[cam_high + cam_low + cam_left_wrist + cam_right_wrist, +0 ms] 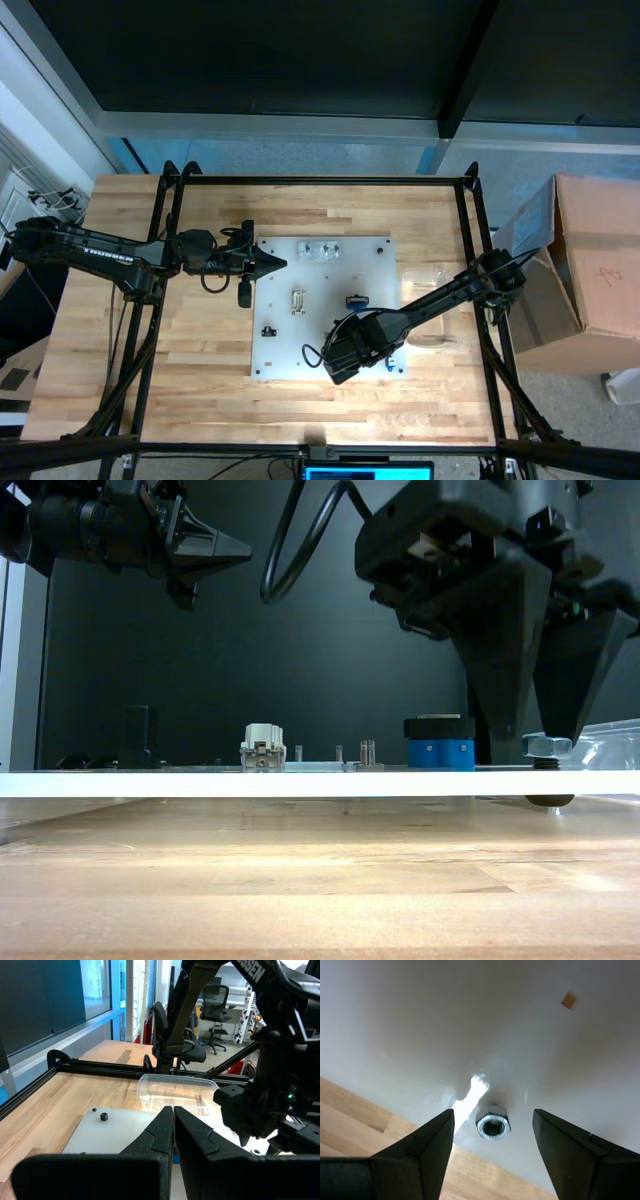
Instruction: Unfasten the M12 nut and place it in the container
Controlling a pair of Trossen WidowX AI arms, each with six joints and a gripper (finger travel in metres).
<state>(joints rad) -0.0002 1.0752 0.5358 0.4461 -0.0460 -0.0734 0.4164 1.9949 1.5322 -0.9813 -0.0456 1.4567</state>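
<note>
The small silver nut (547,745) sits on its stud, on top of the black ribs (547,764), at the white board's (290,345) near right edge. My right gripper (535,742) hangs over it, pointing down and open. In the right wrist view the nut (493,1125) lies between the spread fingers (427,1152) and neither touches it. From above, the right gripper (365,358) hides the nut. My left gripper (275,264) is shut on nothing, held high over the board's far left edge.
The clear container (432,300) stands just right of the board, and the left wrist view shows it (175,1091) holding nothing. A blue block (439,750), a grey connector (262,750) and small posts stand on the board. A cardboard box (590,270) stands off the table's right side.
</note>
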